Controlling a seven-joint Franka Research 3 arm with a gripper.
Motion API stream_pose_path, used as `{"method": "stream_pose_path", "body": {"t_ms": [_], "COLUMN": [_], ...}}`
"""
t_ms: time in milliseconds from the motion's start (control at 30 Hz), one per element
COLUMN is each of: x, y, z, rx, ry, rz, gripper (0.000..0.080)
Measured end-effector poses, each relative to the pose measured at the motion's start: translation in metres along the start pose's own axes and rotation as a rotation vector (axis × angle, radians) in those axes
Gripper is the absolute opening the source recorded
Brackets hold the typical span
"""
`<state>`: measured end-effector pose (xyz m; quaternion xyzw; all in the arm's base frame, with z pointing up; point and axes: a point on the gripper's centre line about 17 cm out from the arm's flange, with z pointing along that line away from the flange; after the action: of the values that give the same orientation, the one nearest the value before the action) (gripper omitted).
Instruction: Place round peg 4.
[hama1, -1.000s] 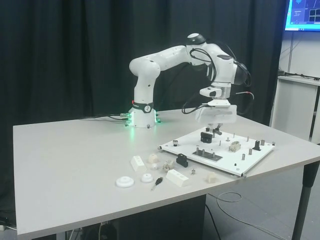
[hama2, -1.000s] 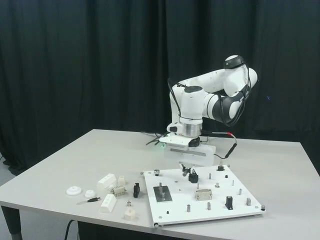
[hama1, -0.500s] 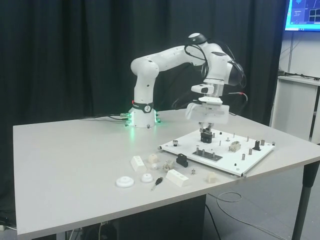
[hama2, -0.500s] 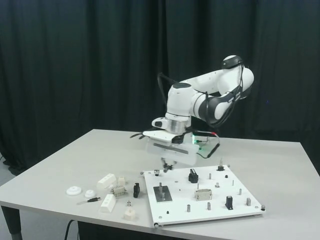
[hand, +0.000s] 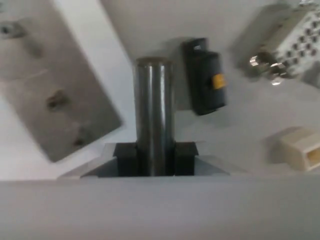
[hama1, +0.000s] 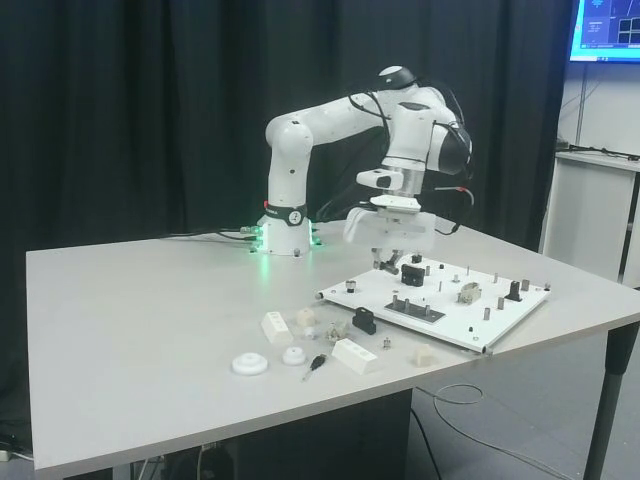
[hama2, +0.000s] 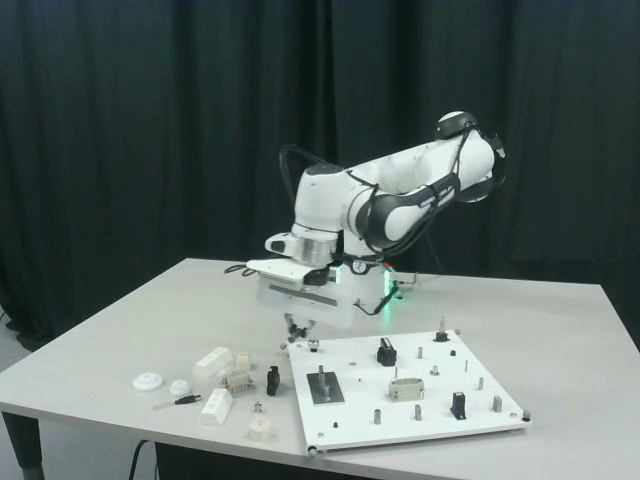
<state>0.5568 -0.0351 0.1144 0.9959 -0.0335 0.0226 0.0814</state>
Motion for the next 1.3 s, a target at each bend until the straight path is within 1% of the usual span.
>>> {"method": "stream_pose_path", "body": {"t_ms": [267,700,933,1133,1300], "x": [0.007,0.011,0.015,0.020,0.022], "y": [0.035,0.083,0.101,0.115,0.125], "z": [0.006,0.025,0.035,0.044,0.052], "rx": [-0.010,-0.025,-0.031,-0.036,-0.030], "ry": [-0.007,-0.035,-0.045,-0.046,-0.046], "rz": [0.005,-0.026,-0.031,-0.026,-0.006], "gripper": [0.0147,0.0147,0.0147,0.0147,0.0147]}}
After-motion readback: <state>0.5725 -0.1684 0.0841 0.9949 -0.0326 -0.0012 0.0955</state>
